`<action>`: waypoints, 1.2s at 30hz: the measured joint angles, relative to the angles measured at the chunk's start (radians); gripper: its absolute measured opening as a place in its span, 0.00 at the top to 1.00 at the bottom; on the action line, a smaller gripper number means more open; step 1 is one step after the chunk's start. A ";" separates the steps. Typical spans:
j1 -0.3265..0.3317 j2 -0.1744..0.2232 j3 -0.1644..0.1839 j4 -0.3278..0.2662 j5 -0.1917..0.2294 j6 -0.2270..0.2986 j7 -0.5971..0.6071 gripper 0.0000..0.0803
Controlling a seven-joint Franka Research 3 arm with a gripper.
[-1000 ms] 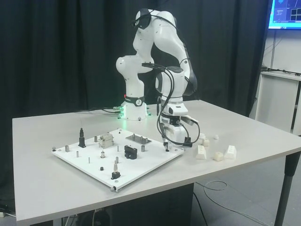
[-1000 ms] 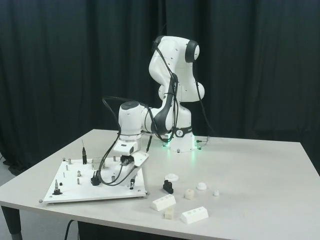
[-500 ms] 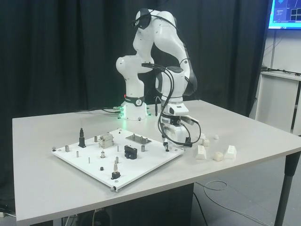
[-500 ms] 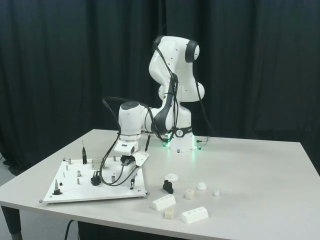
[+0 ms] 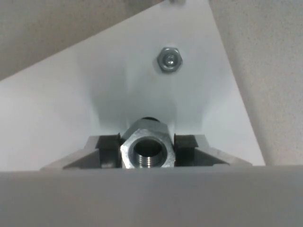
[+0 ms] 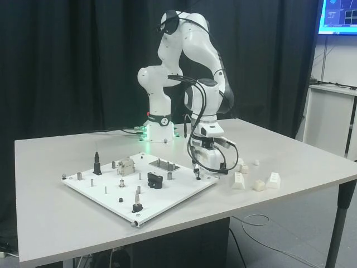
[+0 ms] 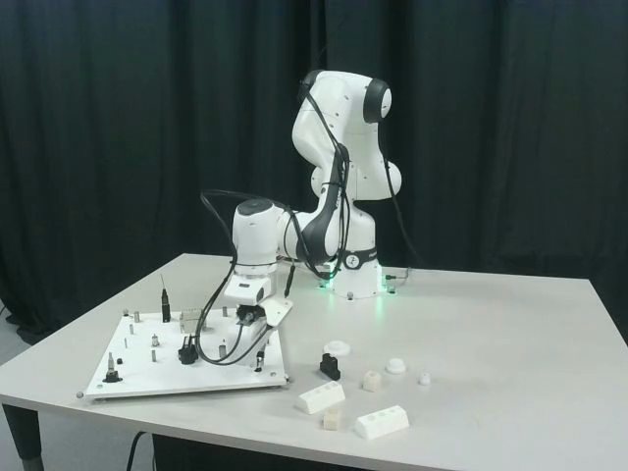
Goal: Remove bolt 4.
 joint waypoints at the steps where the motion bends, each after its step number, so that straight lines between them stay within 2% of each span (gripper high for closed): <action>1: 0.000 0.000 0.000 0.000 0.000 0.000 -0.003 0.71; 15: 0.000 0.000 0.000 0.001 -0.002 0.000 -0.039 0.71; 25: 0.001 0.000 -0.001 0.014 -0.030 -0.011 -0.040 0.71; 30: 0.001 -0.002 -0.001 0.034 -0.056 -0.033 -0.040 0.71; 36: 0.001 -0.007 -0.001 0.066 -0.061 -0.074 -0.039 0.71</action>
